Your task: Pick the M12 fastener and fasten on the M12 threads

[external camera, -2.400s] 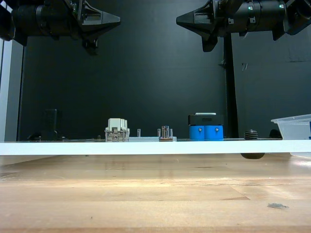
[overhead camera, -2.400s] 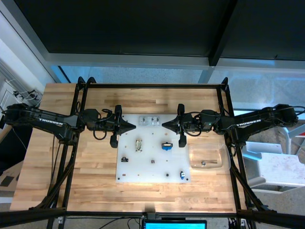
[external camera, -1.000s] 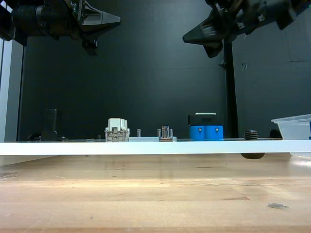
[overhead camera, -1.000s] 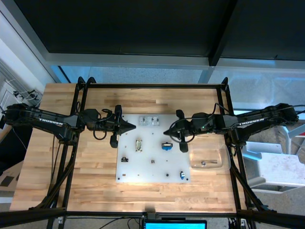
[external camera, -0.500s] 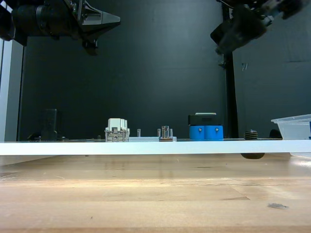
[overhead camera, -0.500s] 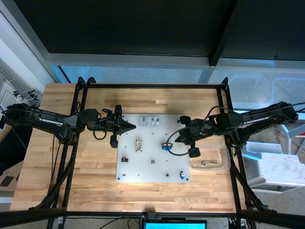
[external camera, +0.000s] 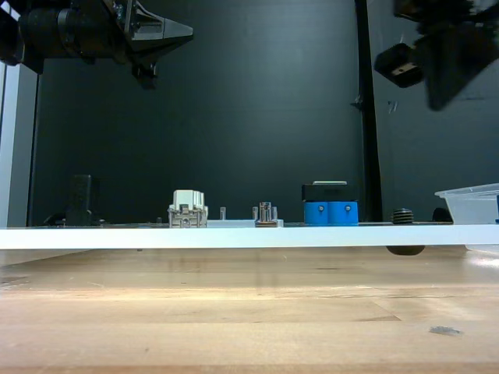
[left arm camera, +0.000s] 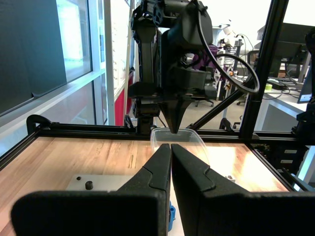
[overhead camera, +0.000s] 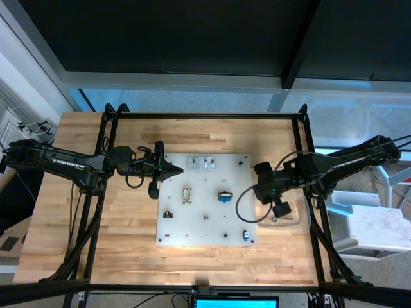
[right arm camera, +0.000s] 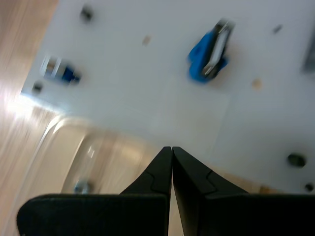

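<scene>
- Right now the left gripper (overhead camera: 178, 169) hangs high over the far left part of the white board (overhead camera: 192, 224). Its fingers are pressed together, tip to tip.
- The right gripper (right arm camera: 171, 148) points down. It is high above the line where the board meets the clear tray (overhead camera: 303, 221). Its fingers are pressed together too.
- The M12 fastener (overhead camera: 274, 220) is a tiny silver nut. It lies on the floor of the tray, far below the right gripper and not touching it.
- The tray sits on the wooden table (overhead camera: 96, 244), just beside the board's right edge.
- The black stud (external camera: 401, 216) stands on the board near its near right edge. Its ribs show, so it is bare.
- A blue connector (overhead camera: 224, 196) stands near the middle of the board. A small pale plug block (overhead camera: 187, 195) stands beside it, on the left arm's side.
</scene>
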